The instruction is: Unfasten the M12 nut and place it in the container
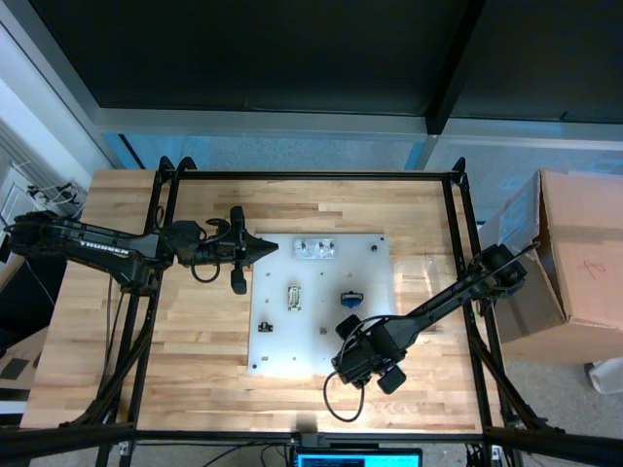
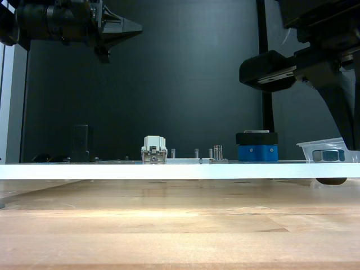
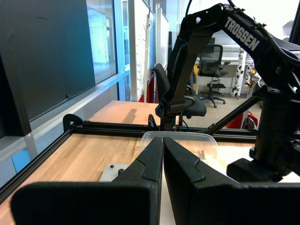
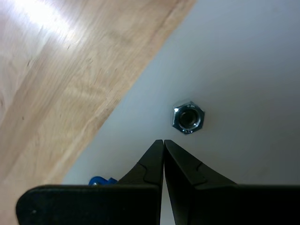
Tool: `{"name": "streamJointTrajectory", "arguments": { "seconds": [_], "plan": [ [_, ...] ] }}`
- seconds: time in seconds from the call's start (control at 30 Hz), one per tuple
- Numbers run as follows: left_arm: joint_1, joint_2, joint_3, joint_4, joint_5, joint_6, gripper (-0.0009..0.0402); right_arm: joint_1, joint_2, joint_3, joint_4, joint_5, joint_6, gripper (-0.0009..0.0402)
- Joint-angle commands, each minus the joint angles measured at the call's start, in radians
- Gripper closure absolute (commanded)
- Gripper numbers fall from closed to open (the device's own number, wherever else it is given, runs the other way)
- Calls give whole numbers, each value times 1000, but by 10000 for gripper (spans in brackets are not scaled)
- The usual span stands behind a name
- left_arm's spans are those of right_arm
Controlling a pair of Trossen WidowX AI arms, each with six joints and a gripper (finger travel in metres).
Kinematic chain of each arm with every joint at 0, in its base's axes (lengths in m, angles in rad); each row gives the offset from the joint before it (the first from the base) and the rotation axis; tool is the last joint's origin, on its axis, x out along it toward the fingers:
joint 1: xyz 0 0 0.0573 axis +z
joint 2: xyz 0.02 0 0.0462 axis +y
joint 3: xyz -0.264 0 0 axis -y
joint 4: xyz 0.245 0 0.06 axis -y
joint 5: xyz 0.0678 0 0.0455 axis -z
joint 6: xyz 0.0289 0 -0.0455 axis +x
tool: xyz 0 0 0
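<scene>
The silver M12 nut [image 4: 188,117] sits flat on the white board [image 4: 243,61], its centre dark, close to the board's edge. In the low view the nut [image 2: 328,154] shows low at board level in front of the clear container [image 2: 315,146], consistent with being on its stud. My right gripper [image 4: 163,140] hangs above it, shut on nothing, with its tips just short of the nut. In the high view the right gripper [image 1: 352,368] covers the nut. The container [image 1: 421,274] looks bare there. My left gripper [image 1: 265,248] is shut, raised at the board's far left.
A blue and black block [image 1: 350,299], a white connector [image 1: 294,297] and a silver post [image 2: 217,152] stand mid-board. A cardboard box [image 1: 569,258] sits off the table's right side. Black frame rails [image 1: 311,176] border the table.
</scene>
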Motion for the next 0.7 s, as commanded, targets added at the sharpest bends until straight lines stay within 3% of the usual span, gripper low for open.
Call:
{"name": "streamJointTrajectory", "arguments": {
  "seconds": [0.03, 0.47, 0.7],
  "plan": [
    [0, 0, 0, 0, 0, 0, 393, 0, 0, 0, 0, 0, -116, 393],
    [0, 0, 0, 0, 0, 0, 393, 2, 0, 0, 2, 8, -222, 377],
    [0, 0, 0, 0, 0, 0, 393, 3, -8, 1, 1, 2, -62, 379]
  ]
}}
